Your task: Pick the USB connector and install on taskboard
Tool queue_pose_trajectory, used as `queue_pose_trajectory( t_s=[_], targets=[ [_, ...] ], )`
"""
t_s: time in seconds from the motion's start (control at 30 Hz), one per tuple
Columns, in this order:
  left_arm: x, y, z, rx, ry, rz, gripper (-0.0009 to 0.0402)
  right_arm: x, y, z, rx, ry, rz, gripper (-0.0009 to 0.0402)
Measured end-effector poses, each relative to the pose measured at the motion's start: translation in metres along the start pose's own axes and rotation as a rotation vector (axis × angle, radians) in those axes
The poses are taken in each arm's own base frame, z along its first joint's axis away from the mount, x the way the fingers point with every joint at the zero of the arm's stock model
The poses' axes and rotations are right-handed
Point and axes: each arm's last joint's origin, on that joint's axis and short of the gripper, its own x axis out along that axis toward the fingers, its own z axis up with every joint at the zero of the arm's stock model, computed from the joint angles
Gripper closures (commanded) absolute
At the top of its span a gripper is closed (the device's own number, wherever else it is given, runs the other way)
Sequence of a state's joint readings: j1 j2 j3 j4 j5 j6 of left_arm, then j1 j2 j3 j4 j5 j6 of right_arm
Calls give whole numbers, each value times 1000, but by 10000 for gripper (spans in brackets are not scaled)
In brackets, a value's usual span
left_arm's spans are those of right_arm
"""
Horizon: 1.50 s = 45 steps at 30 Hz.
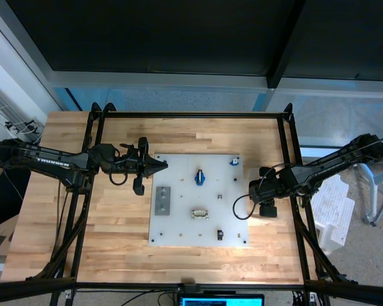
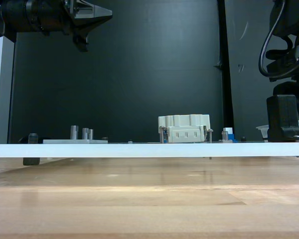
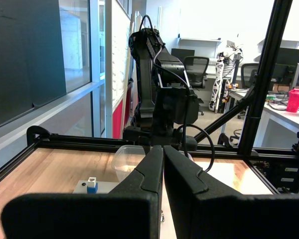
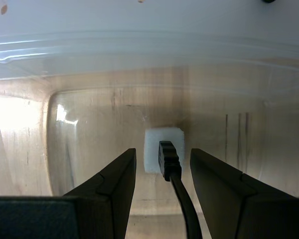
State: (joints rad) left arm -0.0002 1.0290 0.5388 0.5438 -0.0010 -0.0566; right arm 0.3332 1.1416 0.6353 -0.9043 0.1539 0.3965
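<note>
Right wrist view shows USB connector [image 4: 168, 158] between spread jaws of right gripper [image 4: 162, 152]; left gripper [image 1: 161, 166], closed, hovers over taskboard [image 1: 179, 237].

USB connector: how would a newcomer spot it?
Right of the white taskboard, the open right gripper reaches into a clear tray; the shut left gripper hovers opposite. In the tray, the USB connector is the black cabled plug, not the white cube.

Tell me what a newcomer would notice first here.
The right hand, open, is down in the clear tray beside the taskboard, its fingers either side of the black USB connector by a white cube. The left hand, shut, hovers high over the board's left edge.
</note>
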Motion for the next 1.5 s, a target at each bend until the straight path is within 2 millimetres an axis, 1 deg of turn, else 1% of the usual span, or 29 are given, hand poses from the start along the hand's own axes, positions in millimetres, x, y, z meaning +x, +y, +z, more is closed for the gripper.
queue_pose_trajectory(
  t_s=[0.13, 0.27, 0.87, 0.97, 1.5],
  targets=[
    [0, 0, 0, 0, 0, 0, 393, 0, 0, 0, 5, 2, -1, 250],
    [0, 0, 0, 0, 0, 0, 393, 2, 0, 0, 5, 7, -3, 268],
    [0, 0, 0, 0, 0, 0, 393, 2, 0, 0, 0, 5, -3, 396],
    [0, 0, 0, 0, 0, 0, 393, 2, 0, 0, 0, 4, -2, 391],
    [0, 0, 0, 0, 0, 0, 393, -6, -2, -2, 5, -25, 10, 393]
  ],
)
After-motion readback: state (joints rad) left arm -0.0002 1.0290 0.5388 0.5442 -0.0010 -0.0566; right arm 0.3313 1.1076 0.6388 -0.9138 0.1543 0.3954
